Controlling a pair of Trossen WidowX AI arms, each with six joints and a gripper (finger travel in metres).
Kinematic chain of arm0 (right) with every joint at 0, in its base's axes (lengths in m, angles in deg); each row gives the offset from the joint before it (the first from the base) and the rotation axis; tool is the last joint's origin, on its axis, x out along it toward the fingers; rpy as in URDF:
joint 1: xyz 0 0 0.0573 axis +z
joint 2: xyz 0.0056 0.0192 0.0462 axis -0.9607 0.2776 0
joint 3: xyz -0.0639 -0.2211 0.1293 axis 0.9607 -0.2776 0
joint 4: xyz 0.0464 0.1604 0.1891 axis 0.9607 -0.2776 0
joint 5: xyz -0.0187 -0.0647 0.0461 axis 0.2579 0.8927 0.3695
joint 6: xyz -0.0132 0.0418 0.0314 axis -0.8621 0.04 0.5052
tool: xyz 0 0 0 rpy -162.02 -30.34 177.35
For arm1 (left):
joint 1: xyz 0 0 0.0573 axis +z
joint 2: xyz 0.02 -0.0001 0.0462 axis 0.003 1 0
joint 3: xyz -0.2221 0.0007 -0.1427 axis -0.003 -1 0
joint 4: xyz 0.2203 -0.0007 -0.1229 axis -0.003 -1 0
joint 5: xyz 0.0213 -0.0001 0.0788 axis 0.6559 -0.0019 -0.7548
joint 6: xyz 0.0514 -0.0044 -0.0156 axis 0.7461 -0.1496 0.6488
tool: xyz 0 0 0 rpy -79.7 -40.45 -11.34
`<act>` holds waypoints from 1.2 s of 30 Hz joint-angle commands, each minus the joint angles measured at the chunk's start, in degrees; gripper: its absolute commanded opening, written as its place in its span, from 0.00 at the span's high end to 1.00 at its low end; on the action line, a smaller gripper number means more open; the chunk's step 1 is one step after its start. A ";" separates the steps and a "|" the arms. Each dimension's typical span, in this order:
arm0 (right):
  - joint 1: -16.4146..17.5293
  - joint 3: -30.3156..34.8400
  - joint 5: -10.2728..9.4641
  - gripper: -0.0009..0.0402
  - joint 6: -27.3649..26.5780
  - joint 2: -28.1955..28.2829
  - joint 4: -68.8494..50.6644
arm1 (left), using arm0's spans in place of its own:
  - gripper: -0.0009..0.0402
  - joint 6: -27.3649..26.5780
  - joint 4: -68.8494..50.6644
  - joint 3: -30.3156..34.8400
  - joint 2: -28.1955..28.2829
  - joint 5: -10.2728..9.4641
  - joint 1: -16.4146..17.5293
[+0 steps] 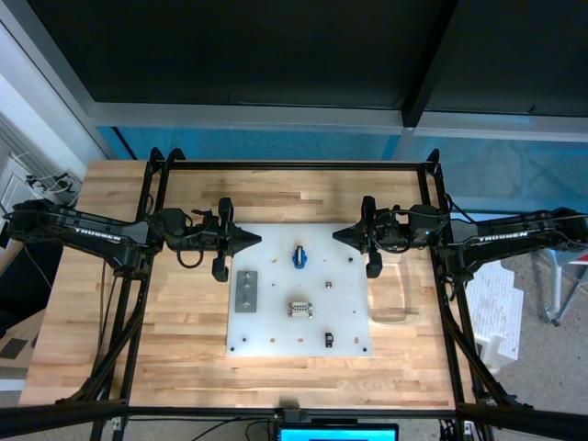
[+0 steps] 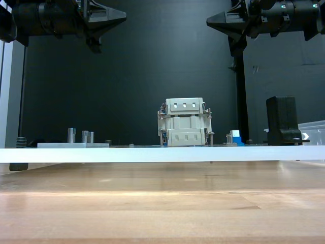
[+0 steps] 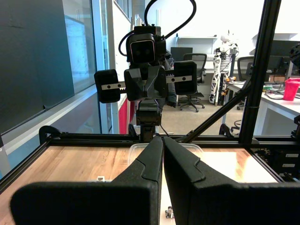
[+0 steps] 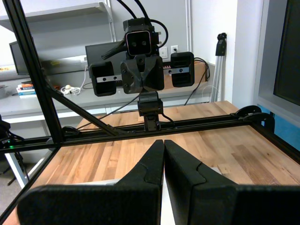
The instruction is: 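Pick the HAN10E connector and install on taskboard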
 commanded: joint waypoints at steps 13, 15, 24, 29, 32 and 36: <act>0.13 0.92 -0.02 0.98 0.04 0.02 -0.33 | 0.98 0.00 0.00 0.00 0.02 0.02 0.00; 0.13 0.92 -0.02 0.98 0.04 0.02 -0.63 | 0.98 0.00 0.00 0.00 0.02 0.02 0.00; 0.11 0.92 0.00 0.98 -0.22 0.02 -0.96 | 0.98 0.00 0.00 0.00 0.02 0.02 0.00; 0.11 0.90 -0.04 0.98 -1.60 0.02 -3.98 | 0.98 0.00 0.00 0.00 0.02 0.02 0.00; 0.11 1.03 -0.02 0.98 -1.51 0.02 -3.96 | 0.98 0.00 0.00 0.00 0.02 0.02 0.02; 0.13 1.42 -0.11 0.98 -1.55 0.02 -3.63 | 0.98 0.00 0.00 0.00 0.02 0.02 0.00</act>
